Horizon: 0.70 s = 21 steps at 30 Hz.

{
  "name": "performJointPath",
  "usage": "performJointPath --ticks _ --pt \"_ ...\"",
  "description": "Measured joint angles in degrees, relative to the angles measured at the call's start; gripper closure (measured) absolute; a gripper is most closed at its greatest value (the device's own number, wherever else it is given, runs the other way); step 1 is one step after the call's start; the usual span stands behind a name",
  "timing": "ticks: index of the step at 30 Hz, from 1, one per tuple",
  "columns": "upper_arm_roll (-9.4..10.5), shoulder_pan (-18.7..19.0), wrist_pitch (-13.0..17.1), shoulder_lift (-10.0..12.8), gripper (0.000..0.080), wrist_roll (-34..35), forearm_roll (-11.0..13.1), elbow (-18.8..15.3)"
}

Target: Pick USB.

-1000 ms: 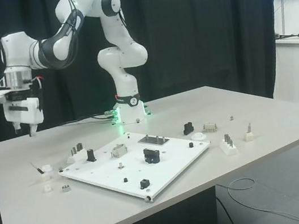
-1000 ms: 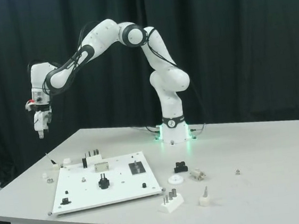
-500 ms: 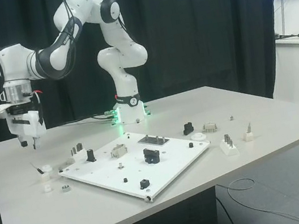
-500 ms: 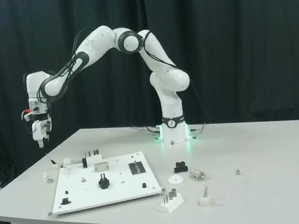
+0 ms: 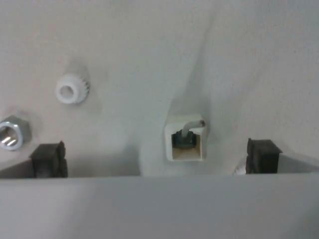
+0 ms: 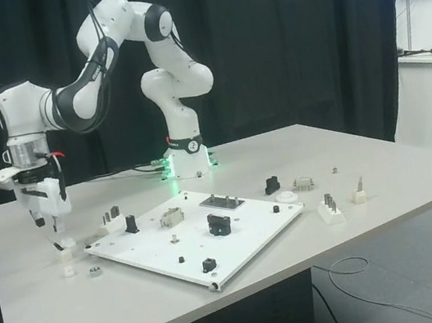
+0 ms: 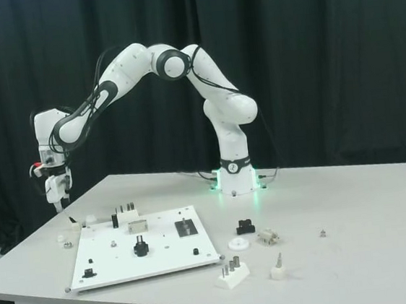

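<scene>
The USB (image 5: 186, 135) is a small grey plug with a thin bent stem, standing in a white square holder (image 5: 185, 144) on the grey table. In the wrist view it lies between my two black fingertips (image 5: 48, 160), somewhat below them. My gripper (image 5: 155, 158) is open and holds nothing. From the first room view the gripper (image 6: 50, 225) hangs just above the USB (image 6: 54, 242) near the table's left end. The second room view shows the gripper (image 7: 56, 203) above and left of the USB (image 7: 73, 224).
A white toothed ring (image 5: 72, 91) and a metal nut (image 5: 12, 134) lie beside the holder. The white assembly board (image 6: 213, 241) with black and grey parts sits to the right of the USB. More small parts (image 6: 330, 210) lie on the table's right side.
The arm has swung down and slightly toward the table, lowering the gripper from high above the left end to just over the USB holder.
</scene>
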Motion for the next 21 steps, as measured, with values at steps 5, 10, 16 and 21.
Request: performJointPath --ticks 5,10,16,21 --pt "-0.02 -0.2 0.0 0.9 0.0003 -0.1 0.1 0.0" --pt "-0.02 -0.4 0.0 1.8 0.0003 -0.4 0.2 0.0" --pt "-0.05 -0.8 0.0 2.8 0.0003 -1.4 1.2 0.0" --pt "-0.13 -1.0 0.1 3.6 0.0003 -2.1 1.9 0.1"
